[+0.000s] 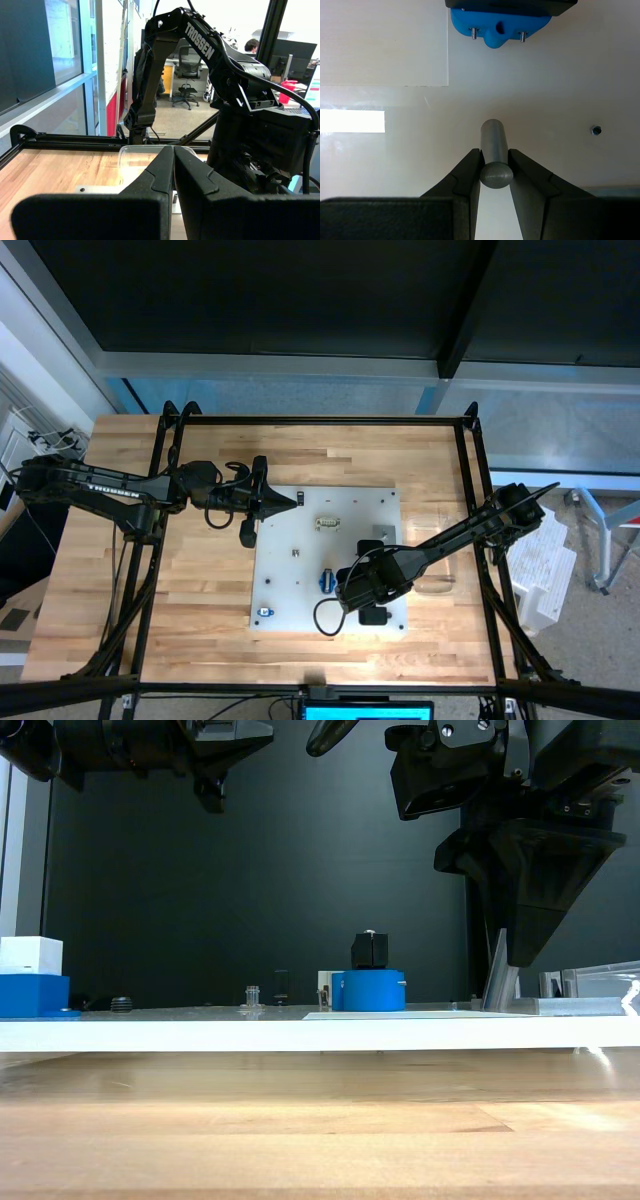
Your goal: Pick the 16mm cylinder and install on the taskboard
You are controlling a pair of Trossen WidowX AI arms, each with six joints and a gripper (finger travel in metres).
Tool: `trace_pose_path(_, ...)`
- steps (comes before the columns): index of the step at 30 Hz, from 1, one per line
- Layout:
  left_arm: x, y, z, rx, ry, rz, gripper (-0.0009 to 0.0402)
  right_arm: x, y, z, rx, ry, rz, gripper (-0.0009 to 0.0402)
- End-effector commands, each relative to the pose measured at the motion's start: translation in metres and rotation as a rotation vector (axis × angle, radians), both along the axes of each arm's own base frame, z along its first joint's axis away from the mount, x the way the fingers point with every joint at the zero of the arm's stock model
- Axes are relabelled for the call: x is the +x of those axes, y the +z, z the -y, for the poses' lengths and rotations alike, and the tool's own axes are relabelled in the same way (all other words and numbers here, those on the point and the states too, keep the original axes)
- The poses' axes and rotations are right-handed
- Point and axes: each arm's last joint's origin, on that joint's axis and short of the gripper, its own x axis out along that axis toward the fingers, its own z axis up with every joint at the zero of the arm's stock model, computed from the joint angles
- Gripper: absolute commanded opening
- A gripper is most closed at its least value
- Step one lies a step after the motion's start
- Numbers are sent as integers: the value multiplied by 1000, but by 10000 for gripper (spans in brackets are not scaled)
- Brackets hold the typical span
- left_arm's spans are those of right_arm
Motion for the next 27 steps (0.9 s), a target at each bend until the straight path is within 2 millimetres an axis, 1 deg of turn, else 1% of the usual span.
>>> trace_pose_path(1,0,0,0,0,0,1,0,-1,0,0,-4,-3,-2,0)
trace_pose_path(15,0,0,0,0,0,1,0,0,2,0,1,-4,3,0)
trace_pose_path(27,0,0,0,0,1,1,0,4,16,1,-3,-3,1,0)
